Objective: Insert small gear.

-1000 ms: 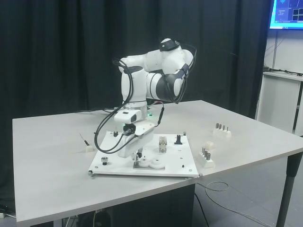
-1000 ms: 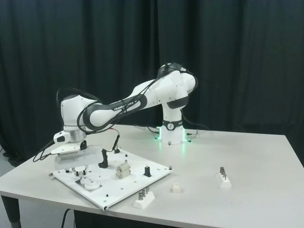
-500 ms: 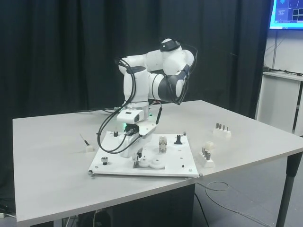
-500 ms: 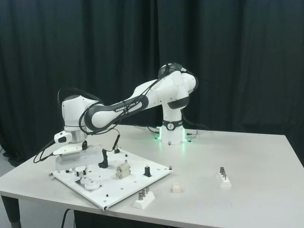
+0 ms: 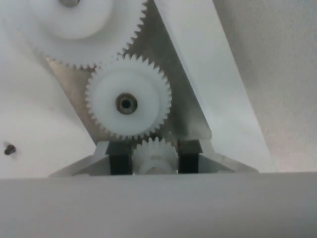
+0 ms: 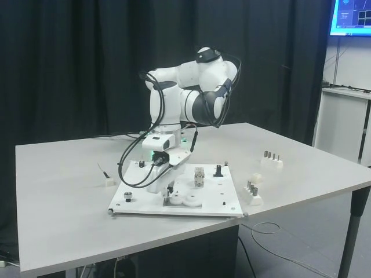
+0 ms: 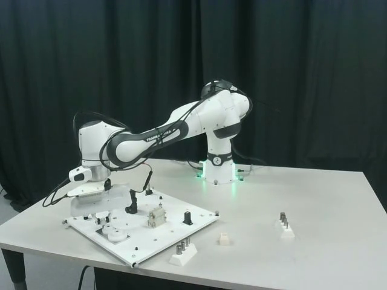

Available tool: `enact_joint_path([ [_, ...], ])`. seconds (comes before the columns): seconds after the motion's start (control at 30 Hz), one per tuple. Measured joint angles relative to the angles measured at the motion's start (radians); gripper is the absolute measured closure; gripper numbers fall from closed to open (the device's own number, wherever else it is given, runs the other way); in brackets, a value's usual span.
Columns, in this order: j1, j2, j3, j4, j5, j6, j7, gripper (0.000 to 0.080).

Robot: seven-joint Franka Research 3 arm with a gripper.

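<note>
Between the two black fingers in the wrist view sits the small gear, white and toothed, with one pad on each flank, so the gripper is clamped on it. Its teeth reach those of the middle gear, which sits on a grey metal plate and shows a dark pin at its hub. Beyond that, the large gear meshes with the middle one. The white board surrounds the plate, and a small black screw sits on it. Whether the small gear is fully seated cannot be told from this angle.

At the centre of the first room view, the white arm bends down from its base to the assembly board on the grey table. The gripper is low over the board's near edge, right by the white gears. At centre right of the frame stand a peg holder and another peg holder; a small white block lies at centre left.

Low at the left of the second room view, the hand hovers over the board's left end, beside the gears. The fingers are probably hidden behind the hand here. A green light glows at the arm's base.
</note>
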Motion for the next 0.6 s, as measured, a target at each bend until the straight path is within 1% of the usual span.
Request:
enact_joint_path([
  [0.2, -0.001, -0.003, 0.000, -0.009, 0.020, -0.002, 0.000, 0.0607],
  [0.37, -0.001, -0.003, 0.000, -0.010, 0.022, -0.003, -0.005, 0.0607],
  [0.5, 0.000, -0.003, 0.000, -0.010, 0.022, -0.003, -0.033, 0.0607],
  [0.6, 0.000, -0.003, 0.000, -0.010, 0.021, -0.003, -0.076, 0.0607],
])
